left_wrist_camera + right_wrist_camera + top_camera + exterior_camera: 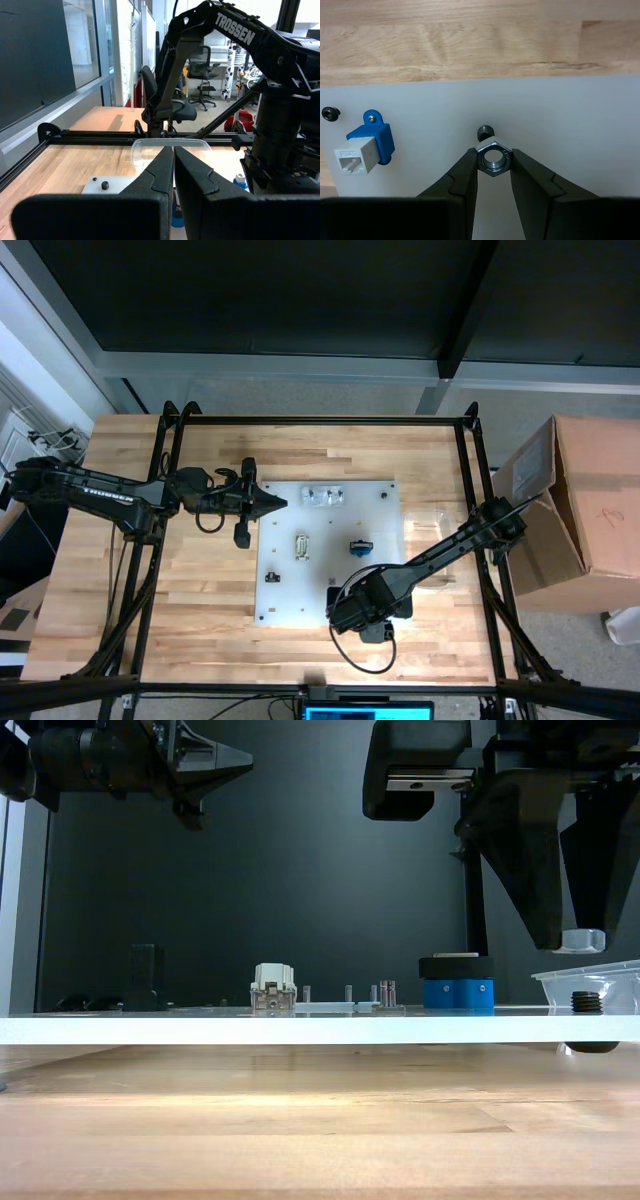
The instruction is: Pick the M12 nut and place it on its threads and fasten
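My right gripper is shut on the small silver nut, which lies flat between the fingertips with its hole facing the camera. The black ribbed stud stands bare on the white board, just beyond the nut. In the low view the nut hangs well above the stud, clear of it, with the right gripper pointing down. From above, the right gripper covers the board's near right edge and hides the stud. My left gripper hovers shut and holding nothing over the board's far left edge.
A clear tray lies on the table right of the board. A blue and black part, a white connector and small posts stand on the board. A cardboard box sits off the right edge.
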Available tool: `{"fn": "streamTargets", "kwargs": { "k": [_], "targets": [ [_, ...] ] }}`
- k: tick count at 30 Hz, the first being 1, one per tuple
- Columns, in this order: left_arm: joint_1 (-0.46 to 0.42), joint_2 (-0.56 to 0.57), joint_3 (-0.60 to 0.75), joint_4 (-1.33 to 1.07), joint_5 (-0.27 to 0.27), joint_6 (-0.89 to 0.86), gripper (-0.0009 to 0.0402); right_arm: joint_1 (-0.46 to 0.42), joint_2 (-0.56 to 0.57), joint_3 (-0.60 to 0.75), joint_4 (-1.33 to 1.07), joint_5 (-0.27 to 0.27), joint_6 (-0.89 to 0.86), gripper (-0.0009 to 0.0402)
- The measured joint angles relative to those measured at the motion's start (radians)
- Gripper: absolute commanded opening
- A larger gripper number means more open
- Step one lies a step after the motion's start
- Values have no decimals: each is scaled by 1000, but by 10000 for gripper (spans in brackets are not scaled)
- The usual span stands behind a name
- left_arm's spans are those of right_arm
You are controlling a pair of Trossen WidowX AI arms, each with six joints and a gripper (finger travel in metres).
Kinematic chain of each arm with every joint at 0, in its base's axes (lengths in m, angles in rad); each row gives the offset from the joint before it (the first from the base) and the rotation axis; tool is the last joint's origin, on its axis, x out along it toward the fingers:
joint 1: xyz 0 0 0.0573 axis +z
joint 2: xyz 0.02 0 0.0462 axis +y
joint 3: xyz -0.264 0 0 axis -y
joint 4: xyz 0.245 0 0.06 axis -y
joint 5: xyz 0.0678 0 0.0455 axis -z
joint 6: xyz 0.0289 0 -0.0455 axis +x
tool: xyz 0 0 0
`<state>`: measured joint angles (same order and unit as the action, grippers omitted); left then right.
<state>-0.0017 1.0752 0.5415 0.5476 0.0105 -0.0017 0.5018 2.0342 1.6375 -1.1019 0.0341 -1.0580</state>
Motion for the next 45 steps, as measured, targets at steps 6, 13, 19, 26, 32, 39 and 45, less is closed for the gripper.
{"fn": "streamTargets", "kwargs": {
  "k": [6,13,19,26,32,39,45],
  "targets": [
    [0,0,0,0,0,0,0,-1,5,0,8,-1,-34,0],
    [0,0,0,0,0,0,0,0,5,-2,14,-1,-37,0],
    [0,0,0,0,0,0,0,-1,5,-7,16,-1,-36,0],
    [0,0,0,0,0,0,0,-3,5,-7,21,-1,-33,0],
    [0,0,0,0,0,0,0,-5,8,-8,41,0,-33,0],
    [0,0,0,0,0,0,0,-8,35,-6,62,0,-33,0],
    [0,0,0,0,0,0,0,-10,35,-23,91,-1,-33,0]
  ]
}}
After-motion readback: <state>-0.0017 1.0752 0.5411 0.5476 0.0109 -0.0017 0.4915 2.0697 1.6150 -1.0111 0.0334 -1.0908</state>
